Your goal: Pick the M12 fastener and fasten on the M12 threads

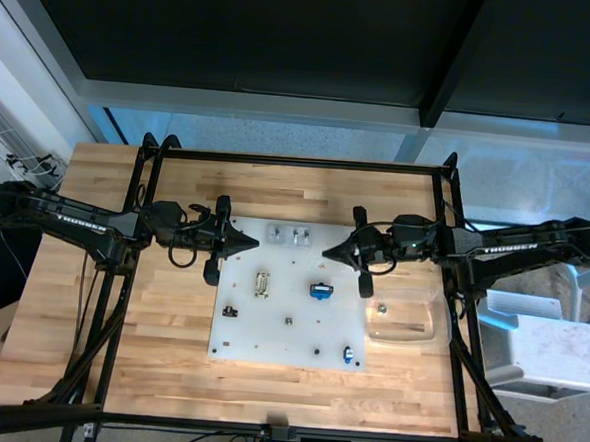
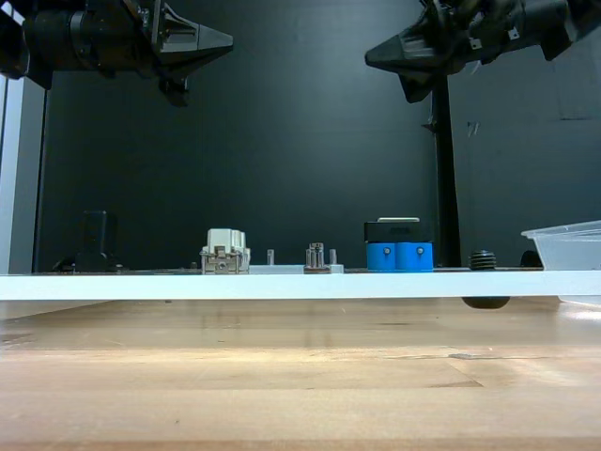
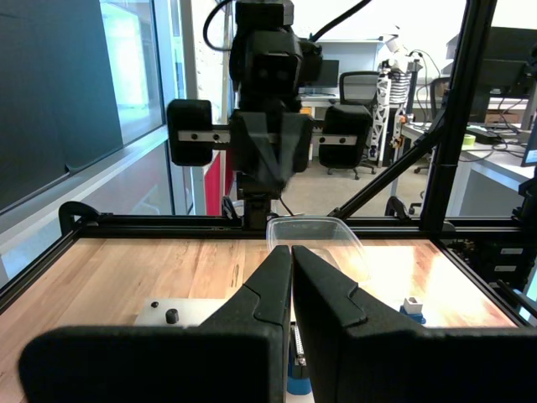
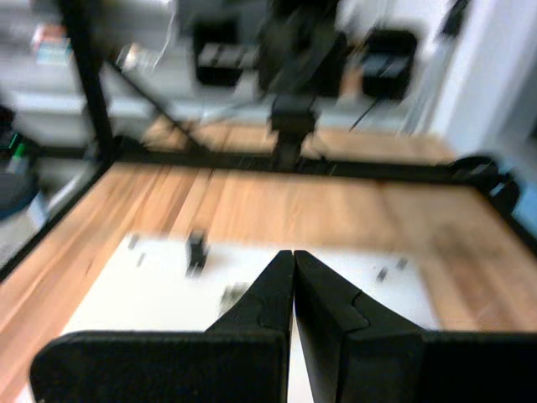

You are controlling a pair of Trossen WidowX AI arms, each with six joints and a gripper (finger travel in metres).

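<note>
Task not yet starting. M12 fastener [image 1: 381, 308] lying in clear tray [image 1: 435, 328], right of centre. M12 threads [image 1: 317, 352] standing bare. Left gripper [image 1: 254, 243] and right gripper [image 1: 328, 253] hovering mid-frame, fingers pressed together, holding nothing. Picking and fastening remaining.

Left claw [image 1: 251, 242]: raised, far left, fingers together, pointing right.
Right claw [image 1: 329, 253]: raised, far right, fingers together, pointing left.
</note>
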